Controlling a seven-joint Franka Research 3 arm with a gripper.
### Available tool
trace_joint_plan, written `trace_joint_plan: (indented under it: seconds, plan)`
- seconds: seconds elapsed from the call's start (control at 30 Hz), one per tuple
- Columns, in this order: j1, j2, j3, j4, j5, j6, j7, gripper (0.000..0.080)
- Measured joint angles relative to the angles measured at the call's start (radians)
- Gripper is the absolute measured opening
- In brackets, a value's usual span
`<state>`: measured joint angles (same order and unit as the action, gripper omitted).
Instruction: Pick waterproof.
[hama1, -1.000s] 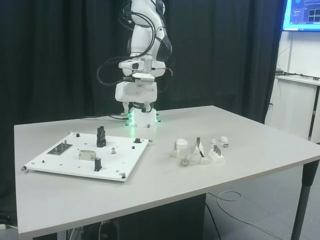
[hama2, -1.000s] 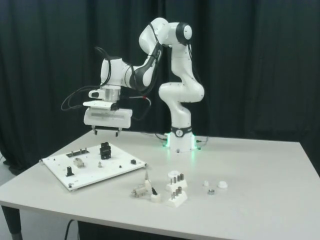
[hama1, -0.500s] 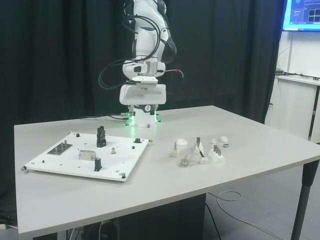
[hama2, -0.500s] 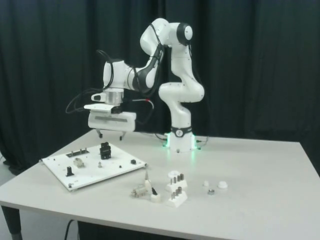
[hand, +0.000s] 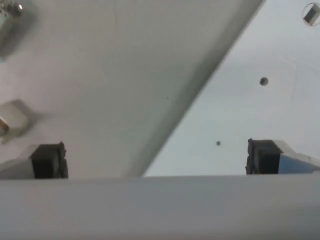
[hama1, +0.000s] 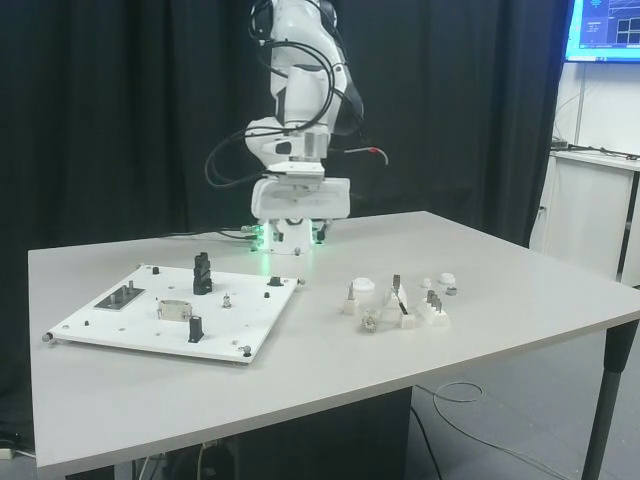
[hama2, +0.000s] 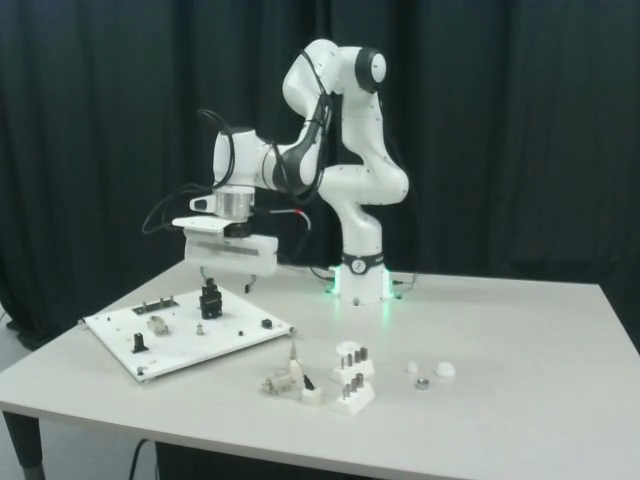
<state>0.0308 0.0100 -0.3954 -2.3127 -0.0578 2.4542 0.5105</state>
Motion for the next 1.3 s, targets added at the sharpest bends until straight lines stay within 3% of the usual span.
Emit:
trace_joint_plan:
  seconds: [0.43,0.97,1.3]
  plan:
    - [0.010,0.059,0.025,0.031,0.049,0.039,0.121,0.0800]
    - [0.017,0.152,0.061,0.112,0.100,0.036,0.268,0.0800]
    - [0.037,0.168,0.065,0.126,0.103,0.009,0.405,0.0800]
